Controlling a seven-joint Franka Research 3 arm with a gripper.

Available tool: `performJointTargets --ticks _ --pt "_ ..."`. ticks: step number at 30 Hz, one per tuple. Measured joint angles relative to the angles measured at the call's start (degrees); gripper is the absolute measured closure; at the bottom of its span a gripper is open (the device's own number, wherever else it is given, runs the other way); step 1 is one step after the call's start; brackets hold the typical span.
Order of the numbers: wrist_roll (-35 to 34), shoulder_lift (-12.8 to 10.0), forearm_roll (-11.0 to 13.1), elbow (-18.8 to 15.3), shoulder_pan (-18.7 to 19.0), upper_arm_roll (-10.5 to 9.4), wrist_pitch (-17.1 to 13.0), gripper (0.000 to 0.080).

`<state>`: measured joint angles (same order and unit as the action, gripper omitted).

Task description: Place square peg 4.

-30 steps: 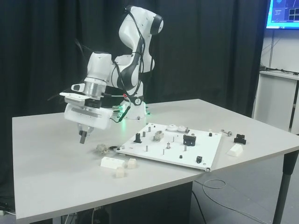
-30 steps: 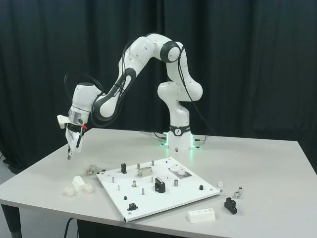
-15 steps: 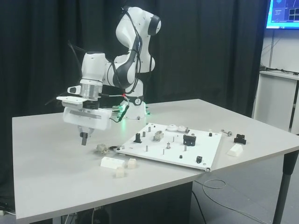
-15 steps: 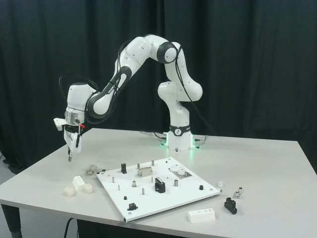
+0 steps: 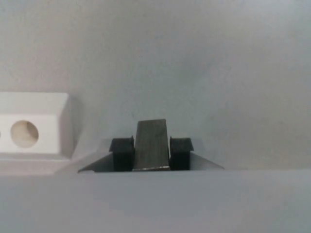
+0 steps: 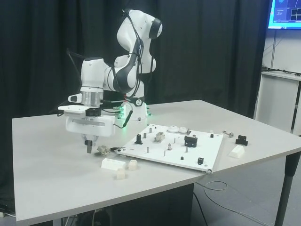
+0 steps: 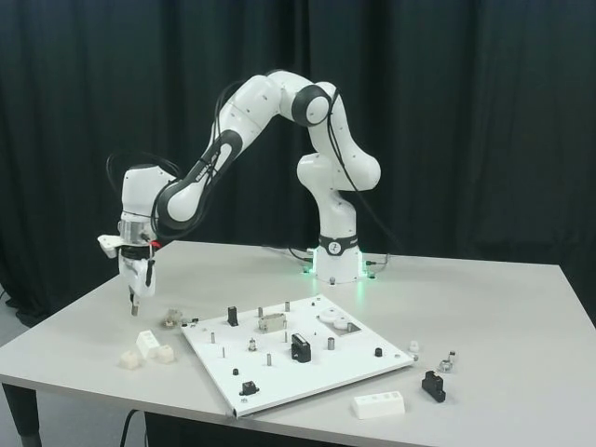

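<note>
Nearest the front edge of the grey table (image 6: 56,179) lie three small white blocks (image 6: 114,164), one longer and two cube-like, grouped just left of the white board's near-left corner; in the wrist view a white block with a round hole (image 5: 34,127) shows on the bare table close to the fingertips; just beyond the blocks a small grey fitting (image 6: 103,150) rests against the board's left corner.

The white board (image 6: 211,150) lies flat toward the right of the table, carrying black holders (image 6: 190,141), short upright pins and two white round parts (image 6: 177,128) near its far edge; off its right side sit a white wedge-shaped block (image 6: 237,150) and a black clip (image 6: 241,139), apart from each other.

Left of the board the gripper (image 6: 88,147) hangs point-down above the table, clear of the surface; its black fingers (image 5: 122,151) are narrow, closed on the square peg (image 5: 151,144), a dark grey bar held upright between them with its lower end showing below the pads; the peg is in the air, left of the fitting and the blocks, not touching them.

Farthest back, the white arm (image 7: 270,102) arches up from its base (image 7: 338,265), where a green light glows, before a black curtain (image 7: 466,112).
</note>
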<state>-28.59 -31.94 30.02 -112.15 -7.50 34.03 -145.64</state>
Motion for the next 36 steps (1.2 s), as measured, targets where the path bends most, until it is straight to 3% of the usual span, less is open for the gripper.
performJointTargets --ticks 6,19,36 --pt "2.10 -2.55 1.45 2.74 -0.44 -0.02 2.72 0.0648" --pt "4.53 -6.61 1.57 8.04 -1.91 -0.02 9.21 0.0648" --pt "6.38 -9.27 3.20 9.76 -2.17 -0.24 11.07 0.0648"
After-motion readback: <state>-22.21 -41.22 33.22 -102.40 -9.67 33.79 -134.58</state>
